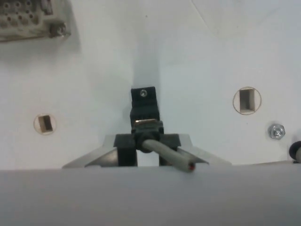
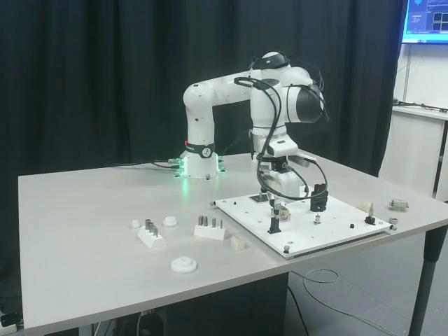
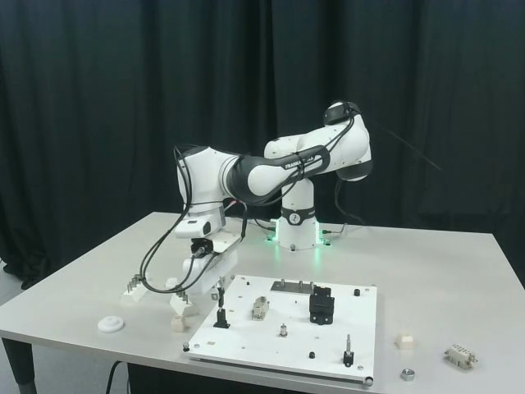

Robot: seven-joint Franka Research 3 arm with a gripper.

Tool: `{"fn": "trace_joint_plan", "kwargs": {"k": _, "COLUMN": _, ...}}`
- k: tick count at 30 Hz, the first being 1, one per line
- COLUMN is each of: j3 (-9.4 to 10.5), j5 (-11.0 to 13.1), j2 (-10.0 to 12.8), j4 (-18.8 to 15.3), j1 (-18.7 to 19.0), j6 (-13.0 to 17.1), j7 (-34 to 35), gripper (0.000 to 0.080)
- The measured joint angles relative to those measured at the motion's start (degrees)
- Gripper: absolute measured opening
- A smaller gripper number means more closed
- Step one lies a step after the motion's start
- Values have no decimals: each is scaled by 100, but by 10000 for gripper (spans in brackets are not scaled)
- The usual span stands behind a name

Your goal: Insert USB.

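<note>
Grey table [image 2: 84, 231] before black curtains [image 2: 105, 77]; a green light glows at the arm's base [image 2: 183, 168]. On the near left of the table lie a white disc [image 2: 183, 265] and two white blocks holding grey pegs [image 2: 152, 232], then a small white cube [image 2: 238, 243]. Right of these sits the white assembly board [image 2: 308, 231], with a black block [image 2: 319, 199] beyond the gripper [image 2: 274, 210] and a black post [image 2: 369, 218] near its right edge. Off the board's right end rests a multi-pin connector [image 2: 399, 204]. The gripper's fingers [image 1: 126, 153] pinch the USB plug [image 1: 146, 128], held upright directly over a black socket fixture [image 1: 143, 101] on the board; a short grey cable stub [image 1: 169, 157] projects from the plug.
</note>
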Motion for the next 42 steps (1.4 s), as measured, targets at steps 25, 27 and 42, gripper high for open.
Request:
{"fn": "trace_joint_plan", "kwargs": {"k": 25, "j3": -21, "j5": -41, "j2": 0, "j4": -54, "j1": 62, "j6": -36, "j7": -32, "gripper": 95}}
{"fn": "trace_joint_plan", "kwargs": {"k": 27, "j3": -18, "j5": -33, "j2": 0, "j4": -54, "j1": 63, "j6": -26, "j7": -32, "gripper": 95}}
{"fn": "trace_joint_plan", "kwargs": {"k": 42, "j3": -3, "j5": -8, "j2": 0, "j4": -54, "j1": 73, "j6": 114, "j7": -32, "gripper": 95}}
